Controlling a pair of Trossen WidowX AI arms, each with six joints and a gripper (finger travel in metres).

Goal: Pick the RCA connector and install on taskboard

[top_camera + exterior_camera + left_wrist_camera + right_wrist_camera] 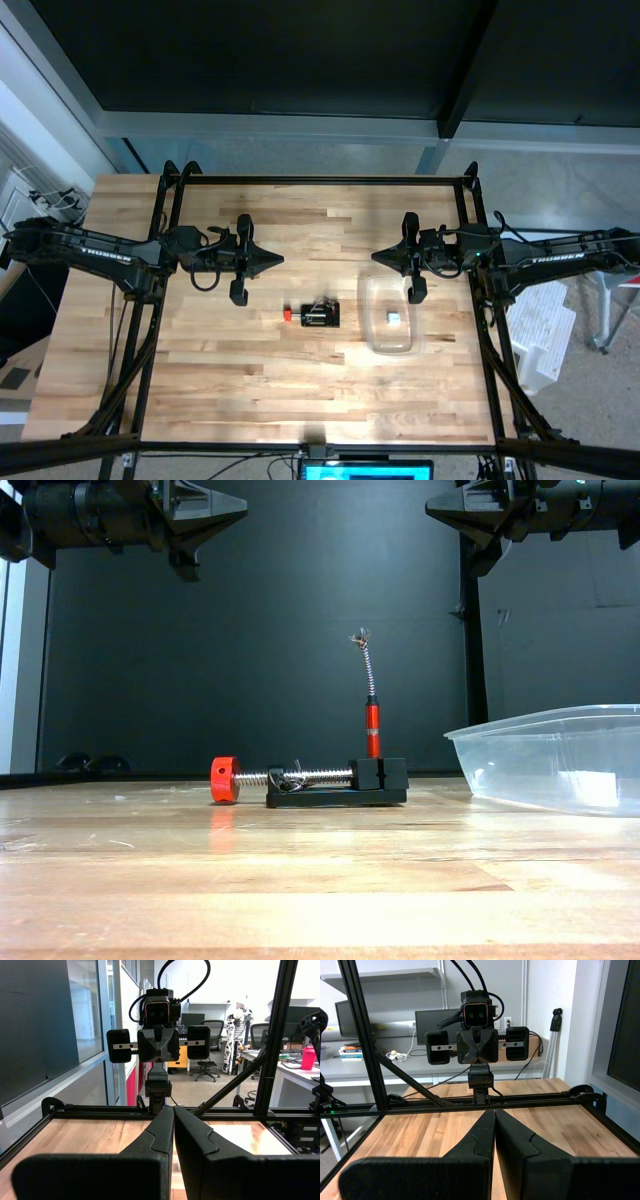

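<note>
The left gripper (279,260) and right gripper (376,257) are held high, fingers pressed together. The taskboard (318,314) lies mid-way across the worktop (250,385), near the tray (366,315). The RCA connector cannot be located and should be found before descent.

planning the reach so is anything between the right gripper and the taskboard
Nothing visible does. The right gripper hangs high, shut; the taskboard lies below in the open, the tray beside it, apart. The left gripper hangs high opposite, shut.
</note>
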